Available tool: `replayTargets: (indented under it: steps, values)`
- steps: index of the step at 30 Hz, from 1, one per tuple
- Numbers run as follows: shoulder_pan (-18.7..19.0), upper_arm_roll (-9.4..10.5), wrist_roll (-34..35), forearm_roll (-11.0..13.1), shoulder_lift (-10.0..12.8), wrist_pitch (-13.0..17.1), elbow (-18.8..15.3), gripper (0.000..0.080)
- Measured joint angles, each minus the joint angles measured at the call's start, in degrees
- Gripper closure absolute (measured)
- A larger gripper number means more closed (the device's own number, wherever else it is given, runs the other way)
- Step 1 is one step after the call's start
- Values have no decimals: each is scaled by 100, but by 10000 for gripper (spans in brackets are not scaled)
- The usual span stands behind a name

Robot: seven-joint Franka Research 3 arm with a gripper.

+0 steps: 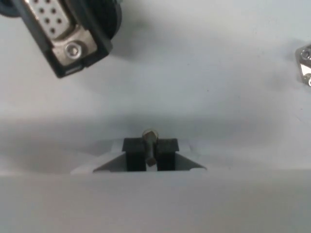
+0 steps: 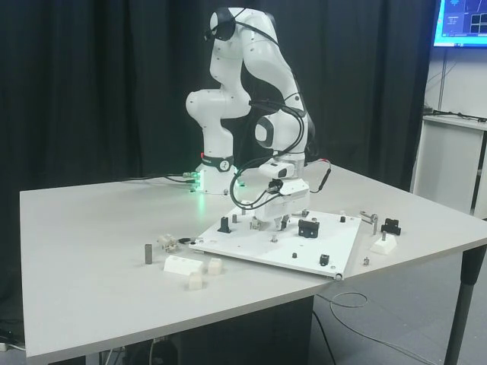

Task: Remove square peg 1.

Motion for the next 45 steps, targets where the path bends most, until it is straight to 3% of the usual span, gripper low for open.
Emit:
replayTargets:
  steps: [45]
  values:
    - [6, -2, 316, 6, -128, -150, 1, 758]
